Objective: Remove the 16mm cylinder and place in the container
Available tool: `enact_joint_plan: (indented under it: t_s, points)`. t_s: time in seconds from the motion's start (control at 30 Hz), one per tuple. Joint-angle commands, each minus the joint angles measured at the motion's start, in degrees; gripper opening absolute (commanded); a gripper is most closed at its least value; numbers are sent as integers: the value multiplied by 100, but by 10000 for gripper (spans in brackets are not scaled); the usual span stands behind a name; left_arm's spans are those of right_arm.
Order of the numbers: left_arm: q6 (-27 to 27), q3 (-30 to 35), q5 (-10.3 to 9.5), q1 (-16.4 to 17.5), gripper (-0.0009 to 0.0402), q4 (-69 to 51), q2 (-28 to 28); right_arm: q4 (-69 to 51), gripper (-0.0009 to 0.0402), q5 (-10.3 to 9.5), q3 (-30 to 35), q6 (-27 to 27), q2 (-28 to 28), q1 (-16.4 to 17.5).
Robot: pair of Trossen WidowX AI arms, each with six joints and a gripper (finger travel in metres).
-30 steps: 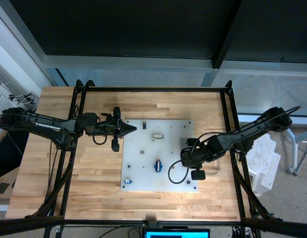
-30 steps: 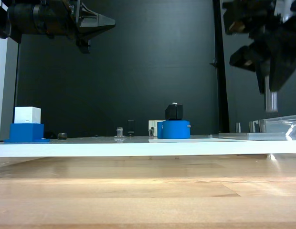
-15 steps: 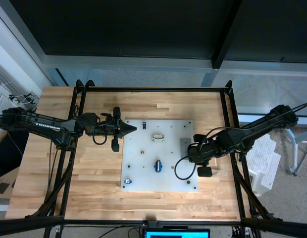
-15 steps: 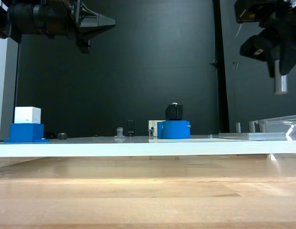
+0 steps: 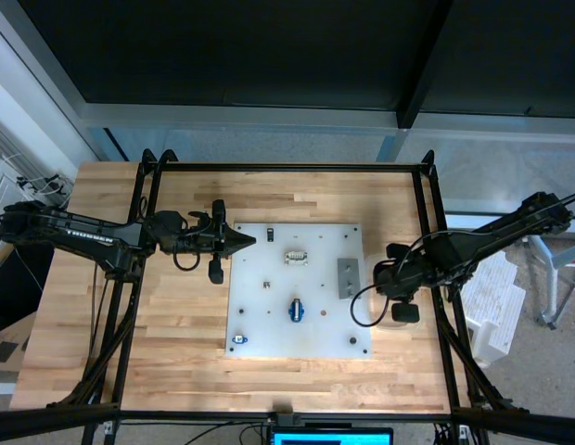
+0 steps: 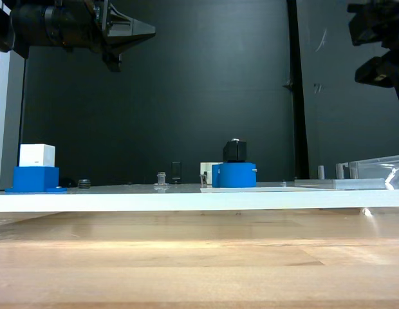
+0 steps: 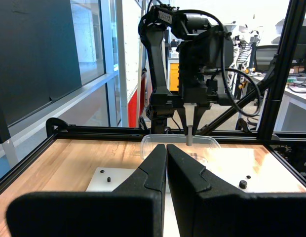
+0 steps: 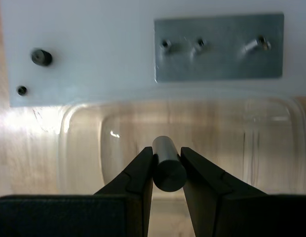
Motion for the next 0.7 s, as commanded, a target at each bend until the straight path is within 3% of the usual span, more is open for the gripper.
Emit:
enact_joint_plan:
  t_s: [0.03, 0.7]
  points:
    - [2, 0, 0, 2, 0, 2, 2, -61, 7, 0, -120, 50, -85, 4]
    - [2, 0, 2, 2, 0, 2, 2, -44, 151, 153, -297, 278, -111, 13]
